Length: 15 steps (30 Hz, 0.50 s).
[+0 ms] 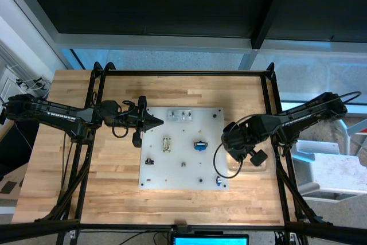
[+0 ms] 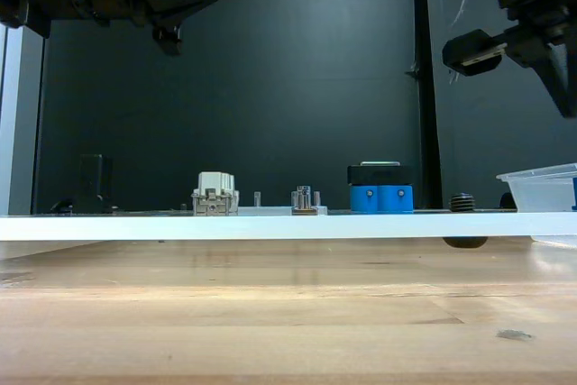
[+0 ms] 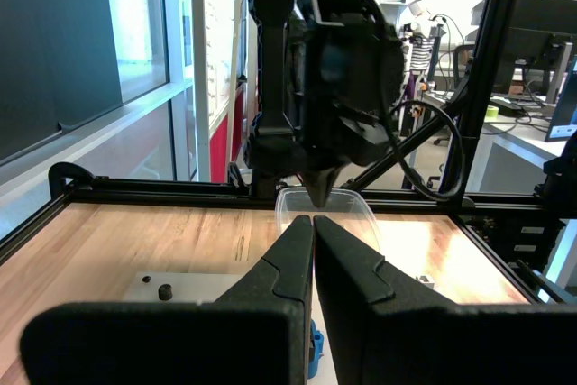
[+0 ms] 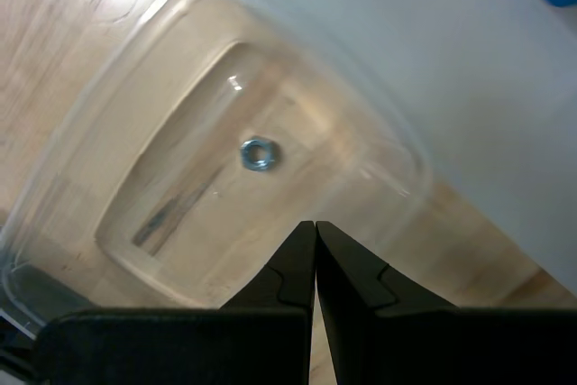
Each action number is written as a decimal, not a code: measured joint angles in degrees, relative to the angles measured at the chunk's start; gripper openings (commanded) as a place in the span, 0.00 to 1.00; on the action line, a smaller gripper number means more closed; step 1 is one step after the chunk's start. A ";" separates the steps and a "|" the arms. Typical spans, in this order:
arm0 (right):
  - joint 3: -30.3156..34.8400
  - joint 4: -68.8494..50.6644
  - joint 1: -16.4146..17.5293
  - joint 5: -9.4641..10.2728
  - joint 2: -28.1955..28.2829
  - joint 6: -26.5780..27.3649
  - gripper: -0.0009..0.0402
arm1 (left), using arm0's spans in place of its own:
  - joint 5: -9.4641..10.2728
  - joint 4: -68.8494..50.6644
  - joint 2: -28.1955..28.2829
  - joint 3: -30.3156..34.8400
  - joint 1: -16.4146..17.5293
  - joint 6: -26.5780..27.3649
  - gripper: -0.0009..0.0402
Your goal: Pick the M12 fastener and fasten on the M12 threads
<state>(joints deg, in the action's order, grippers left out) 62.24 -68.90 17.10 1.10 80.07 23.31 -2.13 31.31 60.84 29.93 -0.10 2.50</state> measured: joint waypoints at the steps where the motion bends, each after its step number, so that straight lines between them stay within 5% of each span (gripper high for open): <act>1: -0.24 0.20 0.57 0.00 0.35 -0.02 0.05 | 0.02 0.00 0.00 0.00 0.00 -0.02 0.02; 15: -7.15 7.85 5.55 -0.09 1.03 -0.26 0.36 | 0.00 0.00 0.00 0.00 0.00 -0.02 0.02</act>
<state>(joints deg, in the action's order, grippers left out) 55.09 -61.06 22.65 1.02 81.10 23.05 -2.13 31.31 60.84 29.93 -0.10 2.48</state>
